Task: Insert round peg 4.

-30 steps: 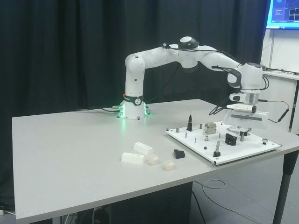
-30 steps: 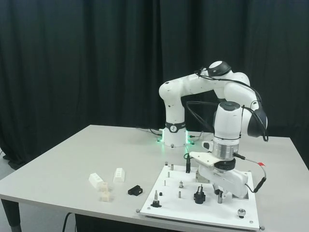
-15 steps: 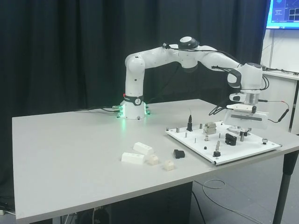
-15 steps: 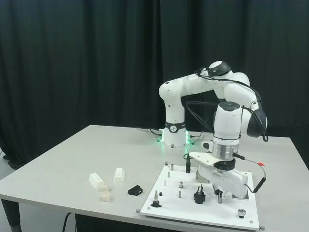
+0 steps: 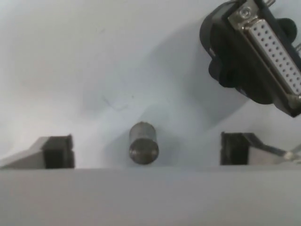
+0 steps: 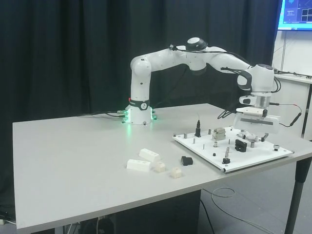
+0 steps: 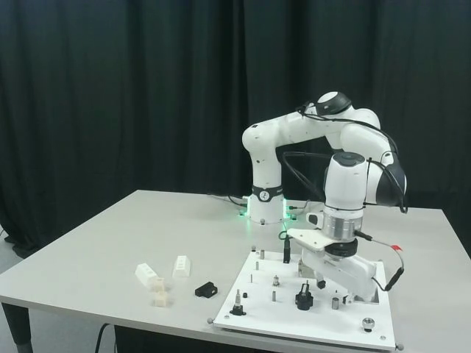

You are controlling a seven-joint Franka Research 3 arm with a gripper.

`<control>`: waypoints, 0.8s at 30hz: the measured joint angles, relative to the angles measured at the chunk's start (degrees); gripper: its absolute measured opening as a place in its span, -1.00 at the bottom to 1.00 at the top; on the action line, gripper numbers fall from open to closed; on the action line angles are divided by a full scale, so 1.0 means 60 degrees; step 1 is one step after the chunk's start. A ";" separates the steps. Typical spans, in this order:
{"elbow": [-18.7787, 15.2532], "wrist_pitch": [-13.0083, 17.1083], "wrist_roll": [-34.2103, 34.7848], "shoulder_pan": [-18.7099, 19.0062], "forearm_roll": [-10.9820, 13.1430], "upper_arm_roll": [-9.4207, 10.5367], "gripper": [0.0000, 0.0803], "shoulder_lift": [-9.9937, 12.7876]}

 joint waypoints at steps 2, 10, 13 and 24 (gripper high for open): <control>0.0015 -0.0069 0.0000 -0.0007 -0.0046 -0.0008 0.74 -0.0061; 0.0135 -0.0458 0.0000 -0.0022 -0.0204 -0.0162 0.74 -0.0222; 0.0176 -0.0574 0.0000 -0.0024 -0.0228 -0.0222 0.98 -0.0269; 0.0299 -0.0921 0.0000 -0.0029 -0.0231 -0.0473 0.99 -0.0315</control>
